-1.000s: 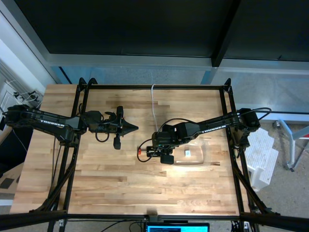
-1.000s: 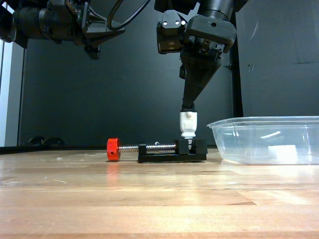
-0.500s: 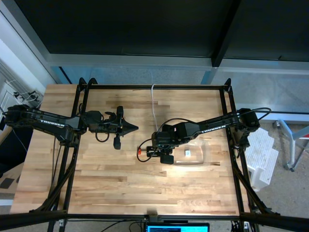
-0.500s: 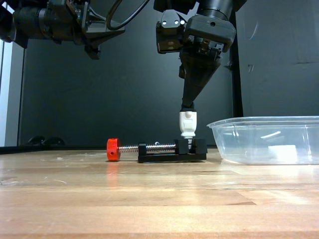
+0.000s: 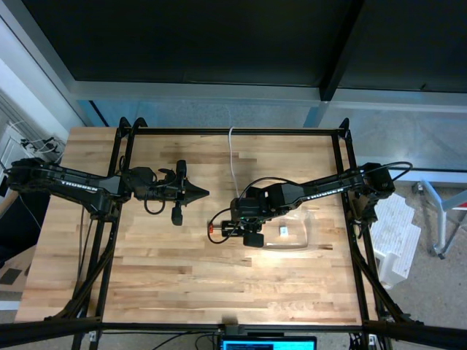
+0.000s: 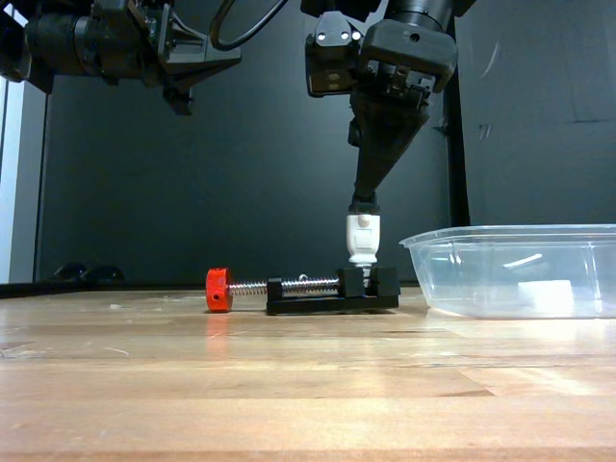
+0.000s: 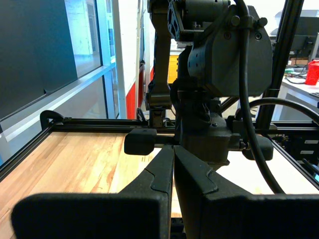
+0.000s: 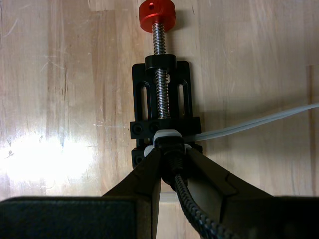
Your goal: Remove the power plug from the receptacle and place in the container
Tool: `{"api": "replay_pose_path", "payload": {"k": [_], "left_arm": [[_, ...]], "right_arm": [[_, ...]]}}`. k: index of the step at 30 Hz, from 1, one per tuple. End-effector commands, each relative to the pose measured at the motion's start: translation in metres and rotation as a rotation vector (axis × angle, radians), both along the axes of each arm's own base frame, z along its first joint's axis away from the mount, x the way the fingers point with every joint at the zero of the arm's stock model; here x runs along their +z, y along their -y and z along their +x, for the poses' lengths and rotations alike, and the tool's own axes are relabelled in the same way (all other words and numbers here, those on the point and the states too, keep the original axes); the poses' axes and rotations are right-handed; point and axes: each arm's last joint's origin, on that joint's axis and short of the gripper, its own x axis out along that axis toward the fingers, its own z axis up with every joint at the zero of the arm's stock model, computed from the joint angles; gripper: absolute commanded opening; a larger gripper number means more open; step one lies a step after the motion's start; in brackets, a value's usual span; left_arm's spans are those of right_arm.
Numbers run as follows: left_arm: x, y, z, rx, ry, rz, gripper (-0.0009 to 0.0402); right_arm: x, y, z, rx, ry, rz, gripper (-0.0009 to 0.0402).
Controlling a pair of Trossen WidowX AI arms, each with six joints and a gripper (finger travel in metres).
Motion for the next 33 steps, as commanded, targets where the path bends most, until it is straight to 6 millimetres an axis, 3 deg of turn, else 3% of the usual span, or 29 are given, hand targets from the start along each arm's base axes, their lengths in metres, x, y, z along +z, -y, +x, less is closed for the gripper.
{"api": "replay_pose_path", "payload": {"k": [1,10,20,33], "left_arm": [[0.0,0.0,0.0,0.0,0.0,0.0,0.0],[0.0,0.0,0.0,0.0,0.002,0.0,0.0],[0.0,0.0,0.0,0.0,0.001,0.0,0.0],[0.0,0.0,0.0,0.0,0.001,0.0,0.0]], "right_arm": [[0.008,0.0,-0.004,0.001,0.013,0.004,0.0],[0.024,0.001,-0.009,0.002,0.031,0.007,0.0],[0.036,0.0,-0.027,0.008,0.003,0.004,0.0],[0.017,-0.007,-0.068,0.024,0.04,0.019,0.0]]}}
